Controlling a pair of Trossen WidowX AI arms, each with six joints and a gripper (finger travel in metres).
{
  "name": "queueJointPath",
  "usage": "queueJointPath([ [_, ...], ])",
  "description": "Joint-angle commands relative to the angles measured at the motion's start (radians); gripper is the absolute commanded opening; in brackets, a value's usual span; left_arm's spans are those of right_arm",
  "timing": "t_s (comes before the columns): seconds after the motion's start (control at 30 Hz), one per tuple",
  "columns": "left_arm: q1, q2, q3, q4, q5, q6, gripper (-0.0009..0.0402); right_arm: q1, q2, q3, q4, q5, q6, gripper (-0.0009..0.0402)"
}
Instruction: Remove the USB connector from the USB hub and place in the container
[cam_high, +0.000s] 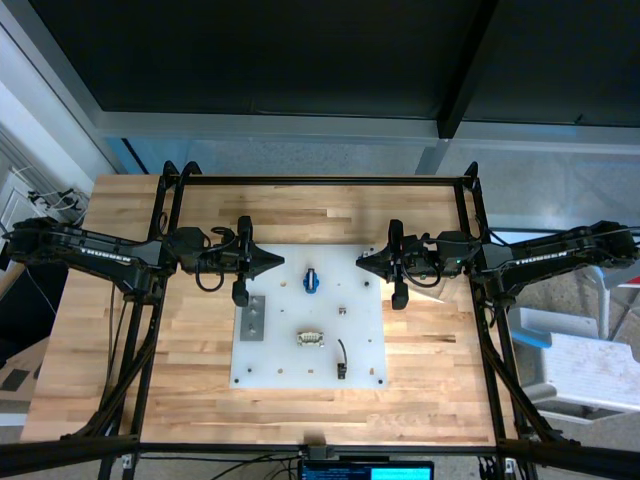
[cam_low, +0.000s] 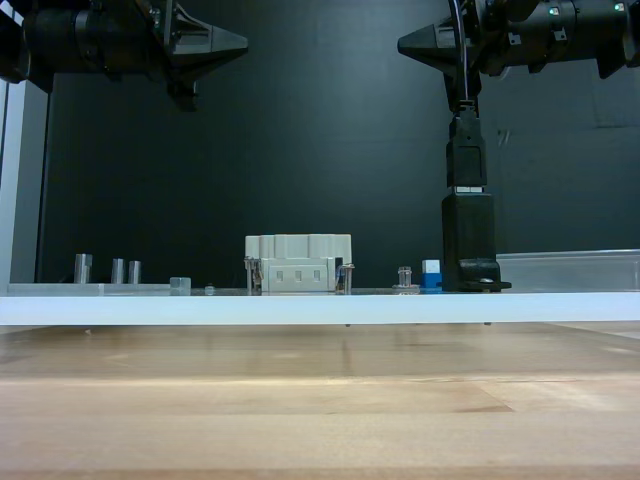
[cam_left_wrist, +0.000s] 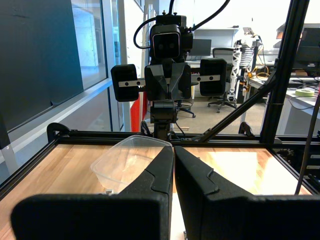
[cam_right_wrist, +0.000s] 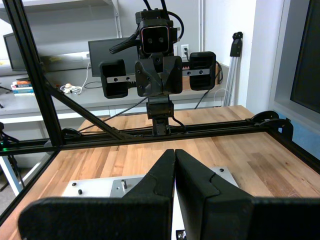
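Timber planks, pale and striped in the grain, make up the table (cam_high: 120, 330), and a flat, matte white board (cam_high: 365, 340) lies square in its middle. At 5 o'clock on that board sits the USB hub (cam_low: 469, 240), a small squarish black block with a flared foot. The USB connector (cam_low: 466, 150) stands upright in its top, still plugged in. It is a slim black plug with a thin black wire rising from it.

At 12 o'clock on the board is a small blue upright part (cam_high: 310, 280). Near the centre, toward 6 o'clock, lies a beige-silver toothed connector (cam_high: 309, 340), blocky and ribbed. A dull grey metal plate (cam_high: 256, 320) with a row of round holes lies at 9 o'clock.

The container (cam_left_wrist: 131, 160) is a clear plastic tub with rounded corners and a glinting rim. It rests on the wood just off the board's edge at about 2 o'clock, under the right arm, and is well apart from the hub.

The left gripper (cam_high: 278, 262) hangs in the air over the board's 10 o'clock edge. Its two black wedge-shaped fingers (cam_left_wrist: 155, 180) are pressed together on nothing. The right gripper (cam_high: 362, 262) hangs over the 2 o'clock edge, facing it tip to tip across the blue part. Its tapered fingers (cam_right_wrist: 197, 180) are likewise closed, with only a hairline seam between them. Neither touches any part on the board.
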Motion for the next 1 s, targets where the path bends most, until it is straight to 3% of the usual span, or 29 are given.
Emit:
queueJointPath([
  [0.03, 0.001, 0.0, 0.0, 0.0, 0.001, 0.0, 0.0001, 0.0, 0.0, 0.0, 0.0, -0.002, 0.0, 0.0],
  [0.7, 0.0, 0.001, 0.0, 0.0, 0.0, 0.0, 0.0001, 0.0, 0.0, 0.0, 0.001, -0.003, 0.001, 0.0],
  [0.8, 0.0, 0.001, 0.0, 0.0, 0.0, 0.0, 0.0001, 0.002, -0.001, 0.003, -0.008, -0.033, 0.006, 0.0],
  [1.0, 0.001, 0.0, 0.0, 0.0, 0.001, 0.0, 0.0001, 0.013, 0.001, 0.119, -0.281, -0.033, 0.028, 0.0],
])
